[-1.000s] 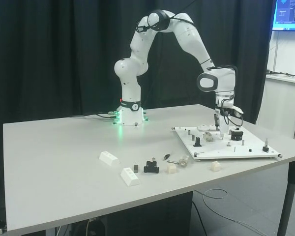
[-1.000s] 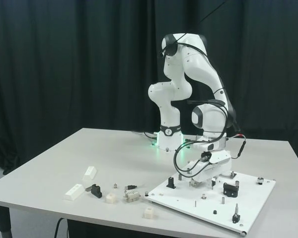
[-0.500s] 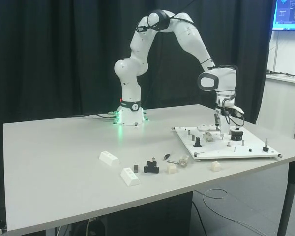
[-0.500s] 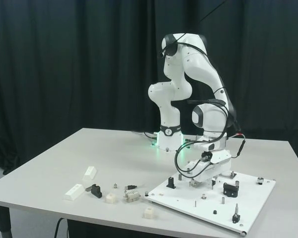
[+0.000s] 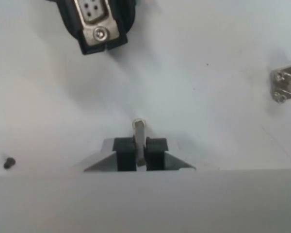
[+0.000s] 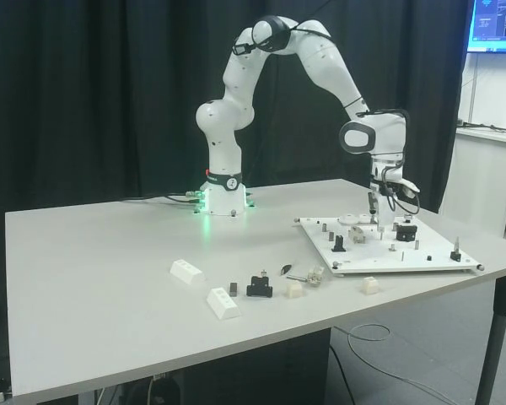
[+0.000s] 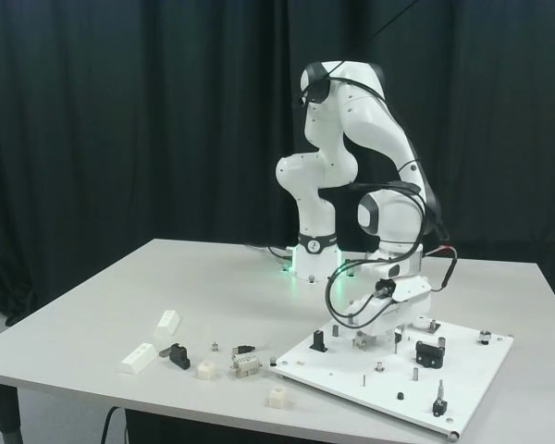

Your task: Remove square peg 1.

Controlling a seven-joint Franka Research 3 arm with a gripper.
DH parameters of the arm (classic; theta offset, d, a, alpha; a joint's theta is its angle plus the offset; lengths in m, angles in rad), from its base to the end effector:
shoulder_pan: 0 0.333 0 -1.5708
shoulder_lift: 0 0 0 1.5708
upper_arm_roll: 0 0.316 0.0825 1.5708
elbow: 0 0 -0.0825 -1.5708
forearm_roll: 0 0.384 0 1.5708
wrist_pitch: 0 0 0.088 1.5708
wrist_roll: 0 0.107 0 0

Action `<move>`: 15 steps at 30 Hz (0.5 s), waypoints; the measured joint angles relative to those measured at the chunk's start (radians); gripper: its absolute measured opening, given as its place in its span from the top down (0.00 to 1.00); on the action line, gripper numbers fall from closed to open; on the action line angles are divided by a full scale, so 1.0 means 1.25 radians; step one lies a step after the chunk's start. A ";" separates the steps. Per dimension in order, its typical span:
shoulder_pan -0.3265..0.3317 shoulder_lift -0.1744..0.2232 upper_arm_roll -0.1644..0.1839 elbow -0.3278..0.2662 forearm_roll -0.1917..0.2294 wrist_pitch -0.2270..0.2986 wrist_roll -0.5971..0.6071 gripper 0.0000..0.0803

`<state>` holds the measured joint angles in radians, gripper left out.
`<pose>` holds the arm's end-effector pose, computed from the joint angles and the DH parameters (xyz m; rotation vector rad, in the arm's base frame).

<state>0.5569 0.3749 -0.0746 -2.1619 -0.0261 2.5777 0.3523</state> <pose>0.5057 0.2653 0.2251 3.1096 0.2454 0.0857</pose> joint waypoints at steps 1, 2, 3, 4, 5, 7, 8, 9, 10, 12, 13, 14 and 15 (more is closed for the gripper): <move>0.000 -0.004 0.000 0.000 0.000 -0.005 0.002 0.95; 0.000 -0.008 0.000 0.000 0.000 -0.010 0.005 0.95; 0.000 -0.013 -0.001 0.000 0.000 -0.017 0.008 0.95; 0.000 -0.018 -0.001 0.000 0.000 -0.024 0.010 0.95; -0.001 -0.023 -0.001 0.000 0.000 -0.030 0.012 0.95; -0.001 -0.034 -0.001 0.000 0.000 -0.044 0.013 0.95; -0.001 -0.039 -0.001 0.000 0.000 -0.050 0.014 0.95; -0.001 -0.044 -0.001 0.000 0.000 -0.056 0.014 0.95; -0.001 -0.049 -0.001 0.000 0.000 -0.061 0.015 0.95; -0.001 -0.057 -0.001 0.000 0.000 -0.070 0.017 0.96; -0.001 -0.061 -0.001 0.000 0.000 -0.074 0.018 0.96; -0.001 -0.064 -0.001 0.000 0.000 -0.077 0.019 0.96; -0.001 -0.067 -0.001 0.001 0.000 -0.080 0.021 0.96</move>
<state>0.5560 0.2911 -0.0762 -2.1612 -0.0258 2.4781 0.3788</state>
